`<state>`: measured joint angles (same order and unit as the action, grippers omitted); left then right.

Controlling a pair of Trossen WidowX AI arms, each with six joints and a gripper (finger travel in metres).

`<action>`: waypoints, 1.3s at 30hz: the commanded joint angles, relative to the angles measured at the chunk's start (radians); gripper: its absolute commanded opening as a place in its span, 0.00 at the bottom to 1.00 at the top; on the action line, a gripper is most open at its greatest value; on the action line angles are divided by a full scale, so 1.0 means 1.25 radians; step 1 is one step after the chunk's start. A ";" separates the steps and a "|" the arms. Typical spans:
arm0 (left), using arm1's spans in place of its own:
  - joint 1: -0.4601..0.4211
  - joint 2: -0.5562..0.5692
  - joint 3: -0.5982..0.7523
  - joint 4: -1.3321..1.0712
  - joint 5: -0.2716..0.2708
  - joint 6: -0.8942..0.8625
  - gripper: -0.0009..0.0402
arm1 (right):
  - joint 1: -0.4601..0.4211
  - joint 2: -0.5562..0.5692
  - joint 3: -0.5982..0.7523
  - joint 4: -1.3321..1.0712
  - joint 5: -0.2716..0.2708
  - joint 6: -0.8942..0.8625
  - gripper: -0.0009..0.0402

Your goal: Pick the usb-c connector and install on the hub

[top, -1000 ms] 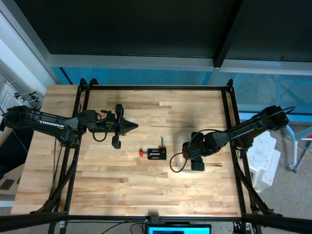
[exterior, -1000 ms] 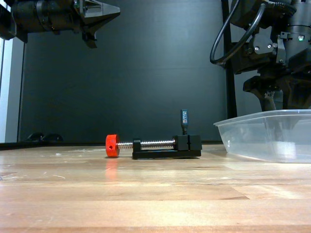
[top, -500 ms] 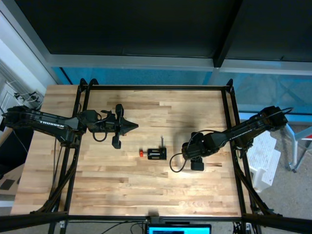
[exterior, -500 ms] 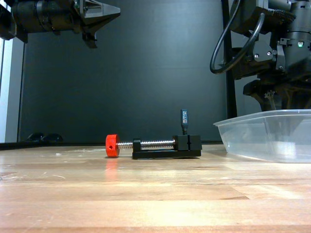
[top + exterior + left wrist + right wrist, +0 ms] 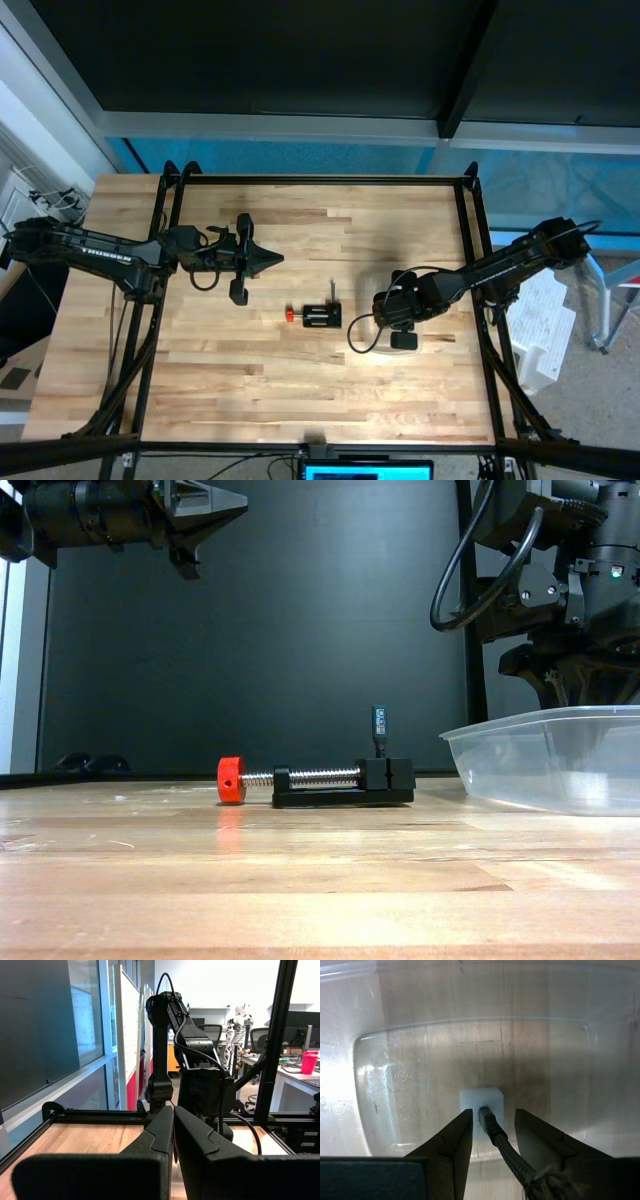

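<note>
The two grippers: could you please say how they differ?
The left gripper is shut, level, high above the table; the right gripper is open, pointing down into the clear bin. The left gripper holds nothing; the right gripper straddles the usb-c connector, lying free, ungripped. Both are black.

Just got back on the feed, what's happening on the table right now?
The right gripper hangs over the clear bin, fingers open on either side of the usb-c connector, not gripping it. The connector sits with its tip in a white block on the bin floor. The left gripper is shut and empty, raised above the table's left side. The hub stands upright in the small vise mid-table.
</note>
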<state>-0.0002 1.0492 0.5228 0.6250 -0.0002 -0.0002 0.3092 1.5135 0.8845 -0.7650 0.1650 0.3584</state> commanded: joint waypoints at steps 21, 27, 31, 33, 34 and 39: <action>0.000 0.000 0.000 0.000 0.000 0.000 0.02 | 0.000 -0.001 0.000 -0.006 -0.001 0.000 0.06; 0.000 0.000 0.000 0.000 0.000 0.000 0.02 | 0.000 -0.001 0.000 -0.006 -0.001 0.000 0.02; 0.000 0.000 0.000 0.000 0.000 0.000 0.02 | 0.000 -0.001 0.000 -0.006 -0.001 0.000 0.02; 0.000 0.000 0.000 0.000 0.000 0.000 0.02 | 0.000 -0.001 0.000 -0.007 -0.002 0.000 0.02; 0.000 0.000 0.000 0.000 0.000 0.000 0.02 | 0.000 -0.001 0.000 -0.006 -0.004 0.000 0.02; 0.000 0.000 0.000 0.000 0.000 0.000 0.02 | 0.000 -0.002 0.000 -0.006 -0.007 0.000 0.02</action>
<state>-0.0002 1.0492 0.5224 0.6254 -0.0006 -0.0002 0.3088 1.5120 0.8845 -0.7734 0.1566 0.3584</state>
